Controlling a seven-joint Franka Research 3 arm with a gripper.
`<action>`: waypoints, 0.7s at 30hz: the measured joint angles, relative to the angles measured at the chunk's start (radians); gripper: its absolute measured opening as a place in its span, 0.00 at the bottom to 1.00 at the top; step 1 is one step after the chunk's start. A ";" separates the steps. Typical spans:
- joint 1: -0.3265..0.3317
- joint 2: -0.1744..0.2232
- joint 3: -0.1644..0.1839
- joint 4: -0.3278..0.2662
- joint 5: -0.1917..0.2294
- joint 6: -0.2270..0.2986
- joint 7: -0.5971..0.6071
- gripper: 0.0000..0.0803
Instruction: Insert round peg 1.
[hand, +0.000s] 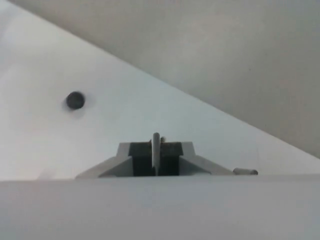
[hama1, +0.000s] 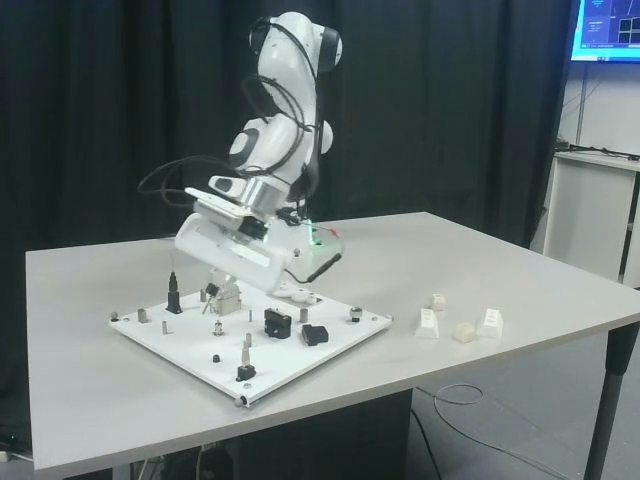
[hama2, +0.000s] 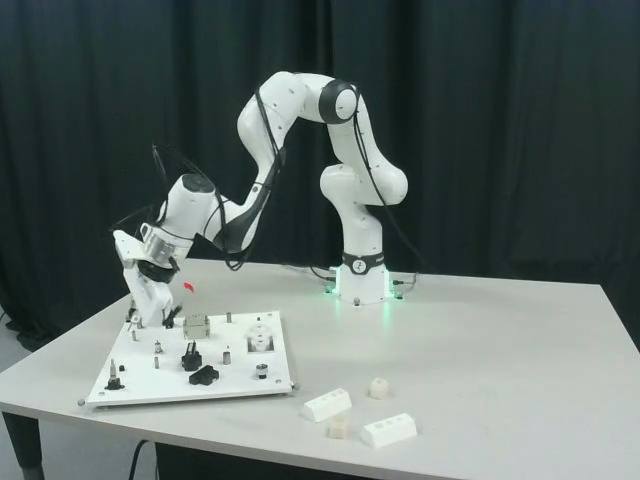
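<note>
Black-curtained room, grey desk (hama2: 480, 340) w/ white board (hama2: 240, 385). Tool (hand: 156, 156) clenched on thin peg (hand: 156, 146), tilted over board's far-left corner. Insertion not yet done.

I count one white robot arm (hama2: 300, 140), one flat white assembly board (hama2: 240, 385) and four small white blocks (hama2: 326, 404) (hama2: 389, 430) (hama2: 378, 388) (hama2: 338, 427).

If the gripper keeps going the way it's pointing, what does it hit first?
Most likely the white board: the gripper, holding a thin peg between its fingers, points down onto bare board surface, apart from the black hole. Height above the board is unclear.
</note>
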 joint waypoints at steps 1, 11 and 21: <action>-0.004 0.003 -0.003 -0.001 0.017 0.011 -0.010 0.04; -0.037 0.029 -0.007 0.000 0.292 0.052 -0.182 0.04; -0.048 0.058 -0.009 0.041 0.544 -0.007 -0.337 0.04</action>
